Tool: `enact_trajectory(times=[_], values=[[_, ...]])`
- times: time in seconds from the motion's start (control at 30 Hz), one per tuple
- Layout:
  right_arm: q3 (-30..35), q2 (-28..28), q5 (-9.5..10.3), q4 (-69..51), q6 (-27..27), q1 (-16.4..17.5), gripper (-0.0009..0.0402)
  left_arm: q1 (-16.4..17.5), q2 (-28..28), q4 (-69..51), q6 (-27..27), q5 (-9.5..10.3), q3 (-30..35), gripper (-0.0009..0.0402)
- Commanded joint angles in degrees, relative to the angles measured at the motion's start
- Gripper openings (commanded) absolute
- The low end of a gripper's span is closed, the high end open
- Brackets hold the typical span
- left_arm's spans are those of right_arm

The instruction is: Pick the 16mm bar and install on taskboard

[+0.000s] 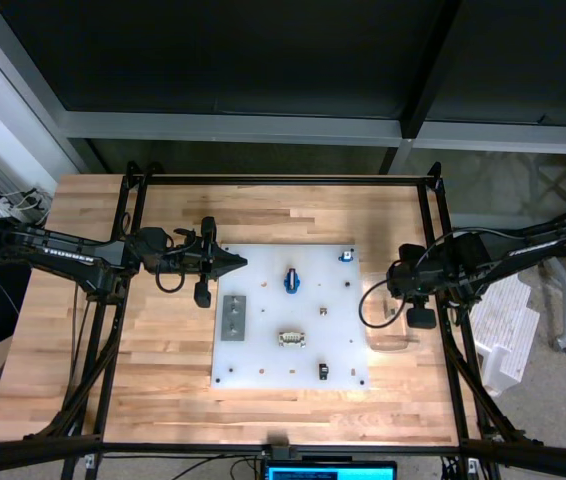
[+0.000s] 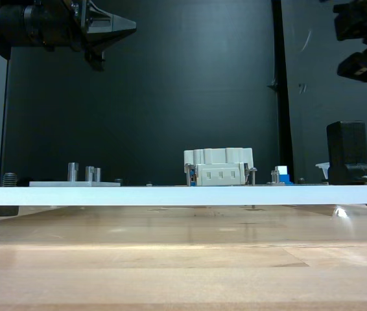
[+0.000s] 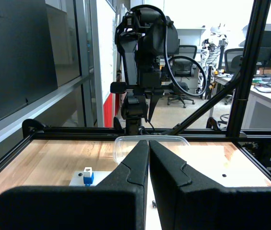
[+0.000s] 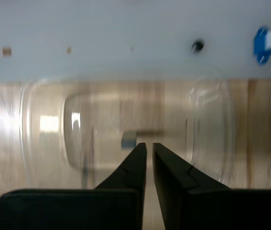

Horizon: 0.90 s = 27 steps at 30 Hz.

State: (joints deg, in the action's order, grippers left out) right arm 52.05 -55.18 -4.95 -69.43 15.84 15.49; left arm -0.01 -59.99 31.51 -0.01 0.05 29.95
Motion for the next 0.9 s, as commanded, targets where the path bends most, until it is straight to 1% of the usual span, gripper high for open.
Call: enact_trajectory(times=[0.03, 0.13, 0.37, 0.4, 0.5, 0.7, 0.9], values=[[-0.20, -0.09, -0.02, -1.49, 1.86, 1.33, 0.0044, 0.02, -0.02, 0.04, 0.00, -0.02, 0.00, 0.0000], [-0.22, -0.52, -0.04, -2.12, 3.28, 2.49, 0.0065, 0.00, 0.00, 0.02, 0.00, -0.02, 0.00, 0.0000], [-0.61, -3.58, -0.31, -1.92, 3.82, 4.37, 0.0124, 0.00, -0.02, 0.02, 0.00, -0.02, 0.00, 0.0000], [-0.74, -4.00, -0.70, -1.86, 3.85, 4.63, 0.0133, 0.02, -0.02, 0.02, 0.00, -0.02, 0.00, 0.0000], [-1.46, -4.94, -3.06, -1.55, 4.42, 5.20, 0.0159, 0.00, 0.00, 0.04, 0.00, -0.02, 0.00, 0.0000], [-4.72, -5.38, -3.06, 1.86, 4.42, 6.16, 0.0201, 0.02, -0.02, 0.02, 0.00, -0.02, 0.00, 0.0000], [-8.28, -6.78, -3.02, 5.66, 4.72, 7.34, 0.0213, 0.00, -0.02, 0.02, 0.00, -0.02, 0.00, 0.0000]])
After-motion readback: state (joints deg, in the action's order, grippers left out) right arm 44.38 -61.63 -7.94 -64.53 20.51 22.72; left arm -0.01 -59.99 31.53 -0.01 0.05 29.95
